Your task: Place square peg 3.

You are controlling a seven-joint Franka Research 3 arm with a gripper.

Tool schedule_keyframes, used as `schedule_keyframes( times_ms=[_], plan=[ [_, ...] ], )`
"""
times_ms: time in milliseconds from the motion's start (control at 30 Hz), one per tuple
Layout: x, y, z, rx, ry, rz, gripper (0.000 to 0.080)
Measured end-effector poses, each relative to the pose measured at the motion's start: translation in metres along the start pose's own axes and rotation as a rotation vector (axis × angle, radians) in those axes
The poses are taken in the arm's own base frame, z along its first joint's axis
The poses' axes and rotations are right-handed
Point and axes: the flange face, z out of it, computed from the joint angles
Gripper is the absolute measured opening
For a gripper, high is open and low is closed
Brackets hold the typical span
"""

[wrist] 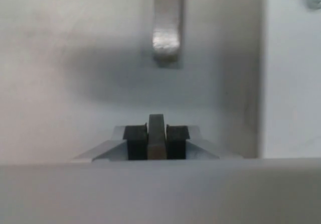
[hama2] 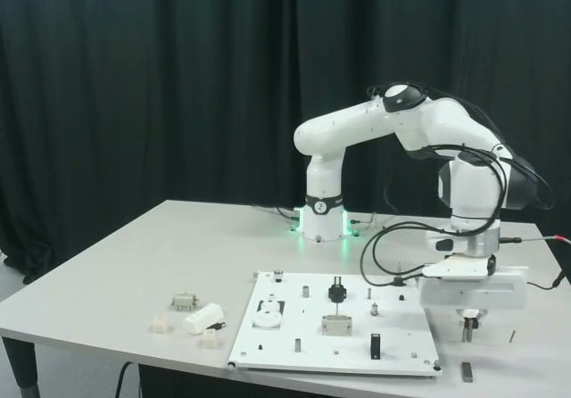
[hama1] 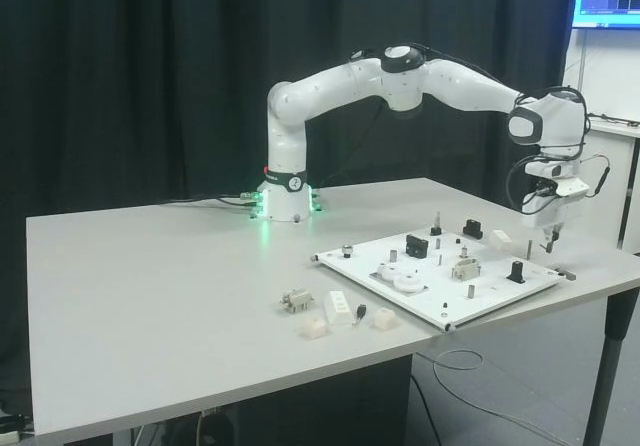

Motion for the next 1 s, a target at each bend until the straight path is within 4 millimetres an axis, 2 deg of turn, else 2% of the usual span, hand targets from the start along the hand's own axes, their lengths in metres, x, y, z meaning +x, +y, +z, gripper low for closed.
schedule_keyframes(
  times_ms=[400, 1000],
  plan=[
    [-0.03, -0.009, 0.014, -0.004, 0.024, 0.021, 0.0075],
    [-0.041, -0.012, 0.032, 0.001, 0.04, 0.04, 0.0075]
  ],
)
